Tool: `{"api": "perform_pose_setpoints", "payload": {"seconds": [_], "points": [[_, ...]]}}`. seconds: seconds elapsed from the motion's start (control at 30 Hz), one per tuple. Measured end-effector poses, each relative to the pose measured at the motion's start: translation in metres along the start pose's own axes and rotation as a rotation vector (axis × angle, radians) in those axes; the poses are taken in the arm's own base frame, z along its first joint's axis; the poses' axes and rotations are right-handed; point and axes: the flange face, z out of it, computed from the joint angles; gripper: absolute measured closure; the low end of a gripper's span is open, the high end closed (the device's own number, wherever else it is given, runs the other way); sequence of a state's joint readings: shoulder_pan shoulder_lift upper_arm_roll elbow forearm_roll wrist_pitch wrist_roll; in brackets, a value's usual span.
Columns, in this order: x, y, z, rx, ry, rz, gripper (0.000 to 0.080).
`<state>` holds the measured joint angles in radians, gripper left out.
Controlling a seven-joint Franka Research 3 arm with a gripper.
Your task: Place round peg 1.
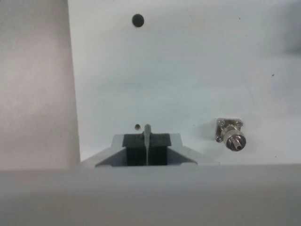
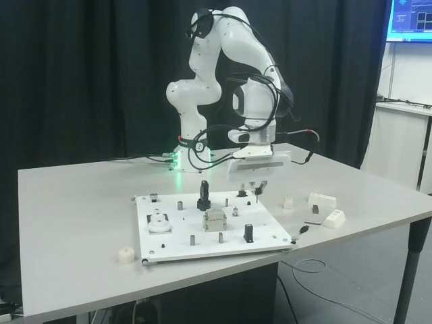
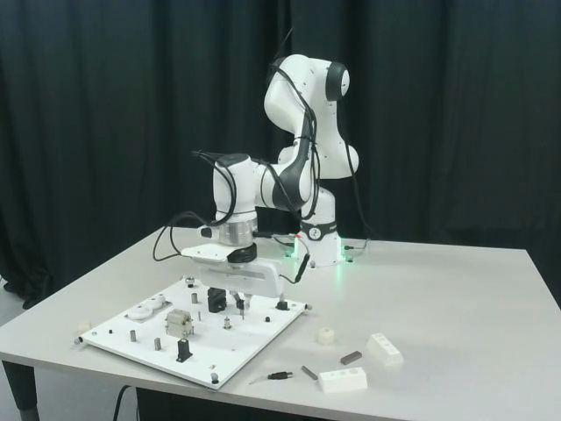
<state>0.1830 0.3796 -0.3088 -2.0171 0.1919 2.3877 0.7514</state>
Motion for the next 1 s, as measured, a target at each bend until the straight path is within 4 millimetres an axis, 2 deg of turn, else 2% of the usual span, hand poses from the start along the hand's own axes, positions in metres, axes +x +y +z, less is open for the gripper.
{"api": "perform_pose_setpoints", "payload": {"seconds": [0.3,0.7,1.0], "points": [[-0.013,-0.013,-0.002,0.012,-0.006,-0.023,0.0786],[-0.062,-0.051,0.002,0.044,-0.030,-0.064,0.0786],[-0.096,-0.075,0.020,0.059,-0.001,-0.118,0.0786]]}}
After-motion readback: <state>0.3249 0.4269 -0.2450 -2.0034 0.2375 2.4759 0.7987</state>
